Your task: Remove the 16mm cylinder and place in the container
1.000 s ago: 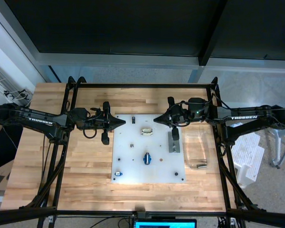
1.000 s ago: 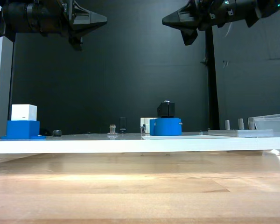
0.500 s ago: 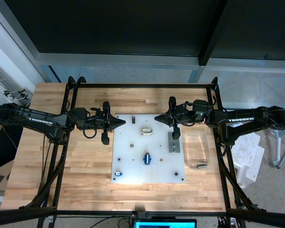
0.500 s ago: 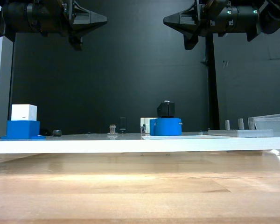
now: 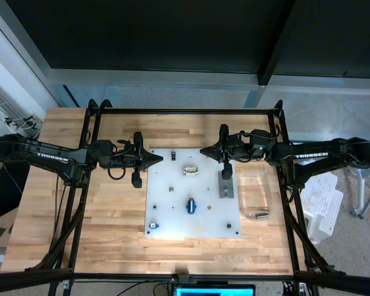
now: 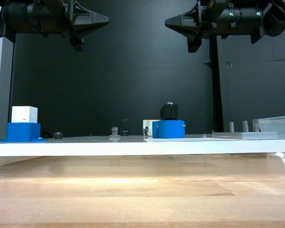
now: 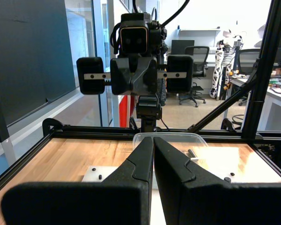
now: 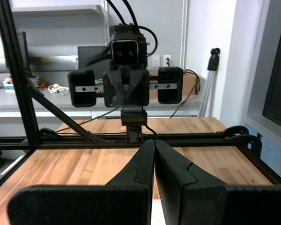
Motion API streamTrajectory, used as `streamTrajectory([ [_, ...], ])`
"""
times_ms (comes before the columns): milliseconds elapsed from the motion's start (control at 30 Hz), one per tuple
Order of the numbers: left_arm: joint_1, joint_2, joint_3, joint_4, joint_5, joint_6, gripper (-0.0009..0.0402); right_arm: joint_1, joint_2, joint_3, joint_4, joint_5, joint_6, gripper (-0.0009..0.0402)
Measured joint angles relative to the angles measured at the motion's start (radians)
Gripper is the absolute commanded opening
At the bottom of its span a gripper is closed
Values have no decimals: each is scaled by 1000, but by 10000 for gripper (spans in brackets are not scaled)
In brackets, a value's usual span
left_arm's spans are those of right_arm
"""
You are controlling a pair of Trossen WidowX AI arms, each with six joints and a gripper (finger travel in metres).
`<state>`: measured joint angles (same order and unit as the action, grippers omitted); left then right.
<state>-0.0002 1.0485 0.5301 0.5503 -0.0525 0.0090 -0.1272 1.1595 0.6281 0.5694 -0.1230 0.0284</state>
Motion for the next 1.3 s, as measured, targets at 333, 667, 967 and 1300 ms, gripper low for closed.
streamTrajectory([
  [333,0,0,0,0,0,0,0,23,14,0,21,51,0,0],
  [667,0,0,0,0,0,0,0,31,14,-6,15,51,0,0],
  [967,0,0,0,0,0,0,0,37,14,-6,14,51,3,0],
  [1300,0,0,0,0,0,0,0,49,14,-6,14,64,15,0],
])
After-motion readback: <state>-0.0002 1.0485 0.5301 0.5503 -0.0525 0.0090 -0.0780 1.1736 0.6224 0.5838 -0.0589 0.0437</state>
